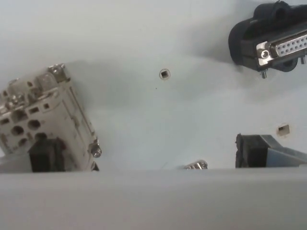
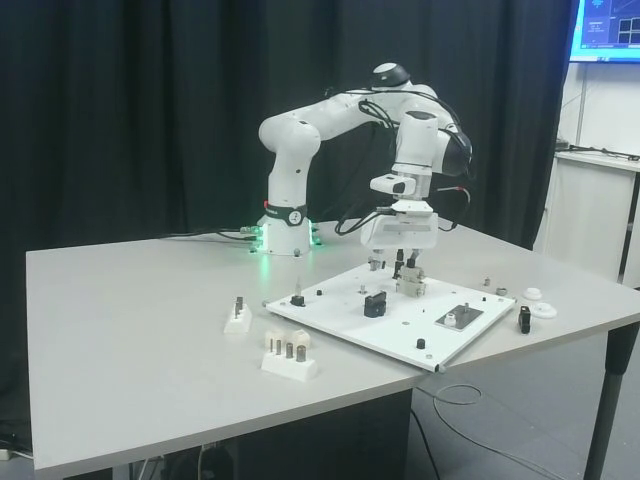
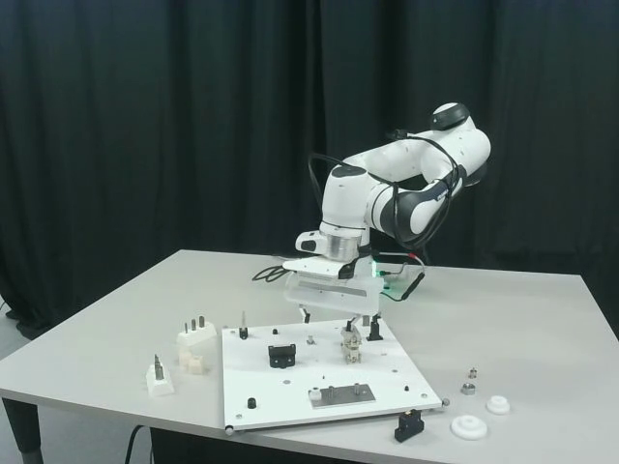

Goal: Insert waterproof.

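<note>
In the wrist view a grey-white connector housing [image 1: 43,120] with several round holes and corner screws stands on the white board [image 1: 158,115]. One black fingertip [image 1: 45,155] shows in front of the housing's edge, the other fingertip [image 1: 249,151] is far across. My gripper [image 1: 146,153] is open, with only bare board and a small metal part [image 1: 196,165] in the gap. From the room cameras the gripper [image 2: 397,262] [image 3: 340,324] hangs low over the housing [image 2: 410,283] [image 3: 350,350].
A black multi-pin socket connector [image 1: 271,43] [image 2: 375,303] [image 3: 281,356] stands on the board [image 2: 340,335] [image 3: 290,396]. A metal plate [image 2: 458,318] sits near the board's front. White holder blocks [image 2: 290,355] [image 3: 193,348] and white round parts [image 2: 540,305] [image 3: 471,425] lie beside the board.
</note>
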`<act>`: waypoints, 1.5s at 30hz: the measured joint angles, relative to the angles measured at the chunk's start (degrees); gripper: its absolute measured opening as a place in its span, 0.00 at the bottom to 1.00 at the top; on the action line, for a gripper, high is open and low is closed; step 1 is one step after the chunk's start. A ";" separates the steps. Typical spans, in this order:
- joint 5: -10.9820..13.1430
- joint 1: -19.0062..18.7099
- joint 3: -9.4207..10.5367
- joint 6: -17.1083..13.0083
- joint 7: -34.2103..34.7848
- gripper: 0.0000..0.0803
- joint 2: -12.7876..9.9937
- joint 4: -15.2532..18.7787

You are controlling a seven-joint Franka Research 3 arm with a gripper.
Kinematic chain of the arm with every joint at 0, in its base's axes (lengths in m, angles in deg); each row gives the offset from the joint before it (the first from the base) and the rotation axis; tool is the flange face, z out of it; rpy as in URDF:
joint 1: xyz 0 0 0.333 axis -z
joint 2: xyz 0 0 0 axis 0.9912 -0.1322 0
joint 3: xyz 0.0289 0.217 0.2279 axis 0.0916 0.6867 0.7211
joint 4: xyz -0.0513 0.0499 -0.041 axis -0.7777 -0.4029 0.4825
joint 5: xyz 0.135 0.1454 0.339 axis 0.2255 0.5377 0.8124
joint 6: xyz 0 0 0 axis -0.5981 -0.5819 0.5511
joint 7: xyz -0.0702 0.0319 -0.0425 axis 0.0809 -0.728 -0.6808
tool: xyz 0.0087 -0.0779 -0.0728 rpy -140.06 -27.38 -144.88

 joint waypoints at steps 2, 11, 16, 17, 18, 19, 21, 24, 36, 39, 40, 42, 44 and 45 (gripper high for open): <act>0.00 0.05 0.02 -0.02 0.00 1.00 0.00 -0.05; 0.15 0.81 0.59 -1.09 -0.07 1.00 0.00 -0.72; 0.15 1.21 0.74 -1.17 -0.17 1.00 0.00 -1.11; 0.15 1.26 0.74 -1.17 -0.16 1.00 0.00 -1.18; 0.15 1.29 0.75 -1.17 -0.16 1.00 0.00 -1.24; 0.15 1.33 0.77 -1.17 -0.16 1.00 0.00 -1.31; 0.15 1.39 0.81 -1.13 -0.16 1.00 0.00 -1.43; 0.11 1.41 0.83 -1.00 -0.16 1.00 0.00 -1.50; -2.06 1.38 0.62 0.49 -0.99 1.00 0.00 -1.84; -2.92 1.35 0.50 1.25 -1.03 1.00 0.00 -2.04; -3.05 1.34 0.50 1.35 -1.03 1.00 0.00 -2.10; -3.28 1.30 0.50 1.52 -1.03 1.00 0.00 -2.20; -3.43 1.26 0.50 1.60 -1.03 1.00 0.00 -2.22; -3.46 1.24 0.50 1.63 -1.03 1.00 0.00 -2.23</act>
